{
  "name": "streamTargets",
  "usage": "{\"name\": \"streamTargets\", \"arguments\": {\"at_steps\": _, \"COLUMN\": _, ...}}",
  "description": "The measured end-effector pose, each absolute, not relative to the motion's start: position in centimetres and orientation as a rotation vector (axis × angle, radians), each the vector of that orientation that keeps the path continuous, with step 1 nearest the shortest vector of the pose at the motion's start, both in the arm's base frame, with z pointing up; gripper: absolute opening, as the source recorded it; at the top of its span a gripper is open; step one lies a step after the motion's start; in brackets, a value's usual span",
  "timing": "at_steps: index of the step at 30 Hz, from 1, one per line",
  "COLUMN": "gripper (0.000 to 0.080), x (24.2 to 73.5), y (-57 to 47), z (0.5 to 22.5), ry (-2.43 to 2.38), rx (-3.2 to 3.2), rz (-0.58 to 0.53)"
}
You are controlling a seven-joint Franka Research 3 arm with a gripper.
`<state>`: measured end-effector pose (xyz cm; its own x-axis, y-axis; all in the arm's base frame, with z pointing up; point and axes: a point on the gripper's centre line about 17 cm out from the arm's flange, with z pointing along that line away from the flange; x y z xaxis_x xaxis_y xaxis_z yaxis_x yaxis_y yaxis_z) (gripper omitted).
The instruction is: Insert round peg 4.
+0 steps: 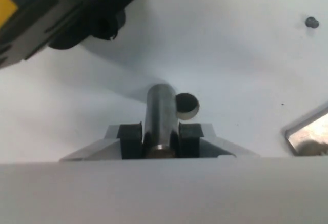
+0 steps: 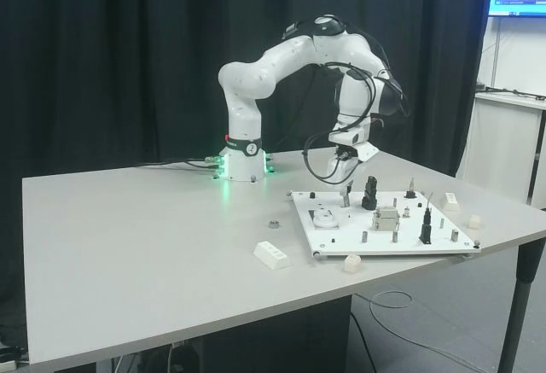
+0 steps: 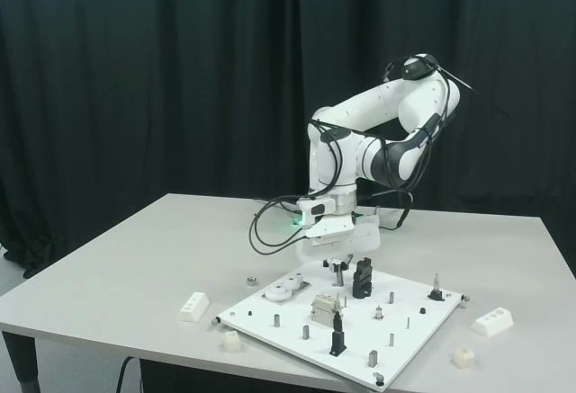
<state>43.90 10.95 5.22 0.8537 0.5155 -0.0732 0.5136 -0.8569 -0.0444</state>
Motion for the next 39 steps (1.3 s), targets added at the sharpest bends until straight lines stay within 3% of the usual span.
{"name": "streamTargets", "arguments": {"at_steps": 39, "gripper": 0.0147, "x": 43.72, "y": 10.18, "z": 5.21, "ry": -0.779, "rx": -3.1, "rz": 0.157}}
